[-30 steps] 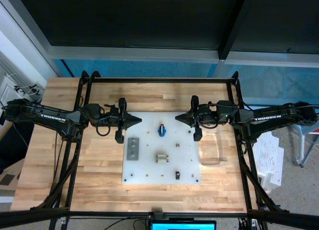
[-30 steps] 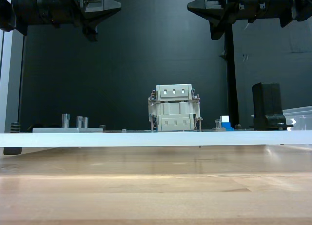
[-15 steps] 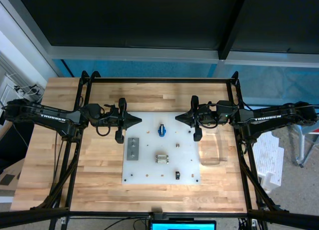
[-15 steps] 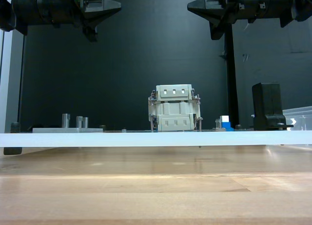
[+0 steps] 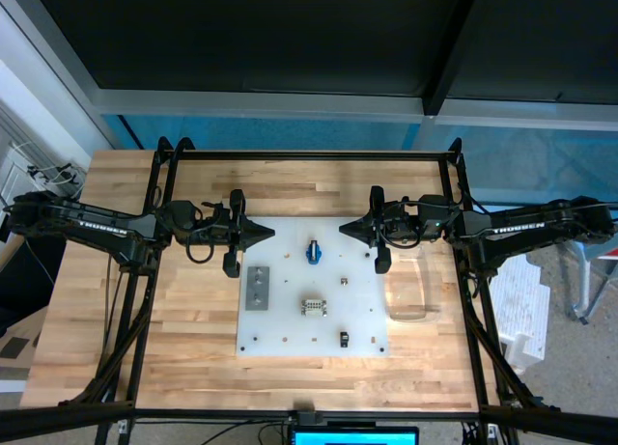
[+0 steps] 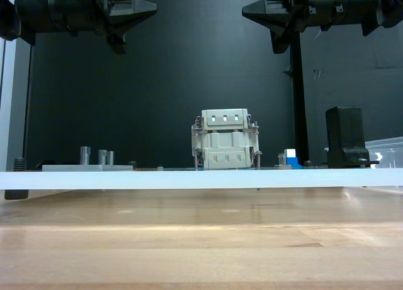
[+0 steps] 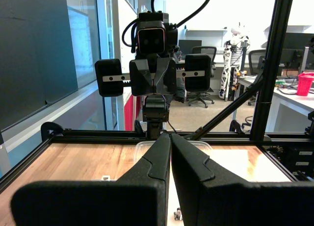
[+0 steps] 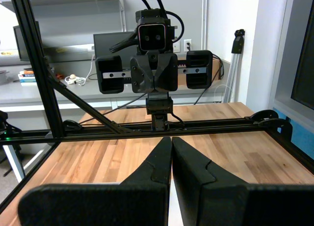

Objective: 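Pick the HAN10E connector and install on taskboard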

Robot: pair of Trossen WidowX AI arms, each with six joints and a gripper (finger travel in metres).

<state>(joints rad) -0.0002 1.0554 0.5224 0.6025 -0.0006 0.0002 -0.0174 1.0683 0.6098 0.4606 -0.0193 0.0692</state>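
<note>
The connector (image 5: pixel 312 308) stands on the board (image 5: pixel 280 331): light, rigid plastic, probably best pinched across its flat sides. The left gripper (image 5: pixel 268 235) and right gripper (image 5: pixel 345 228), both closed and empty, hover above the board's far edge.

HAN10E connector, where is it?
In the high view the HAN10E connector stands on the taskboard, right of the grey block; left gripper and right gripper hover shut above the board's far edge.

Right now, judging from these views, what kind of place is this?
Probably a robotics lab in an office: office chairs and desks stand behind the framed wooden table, where the left gripper and right gripper, both shut, hang raised by the taskboard's far edge.
</note>
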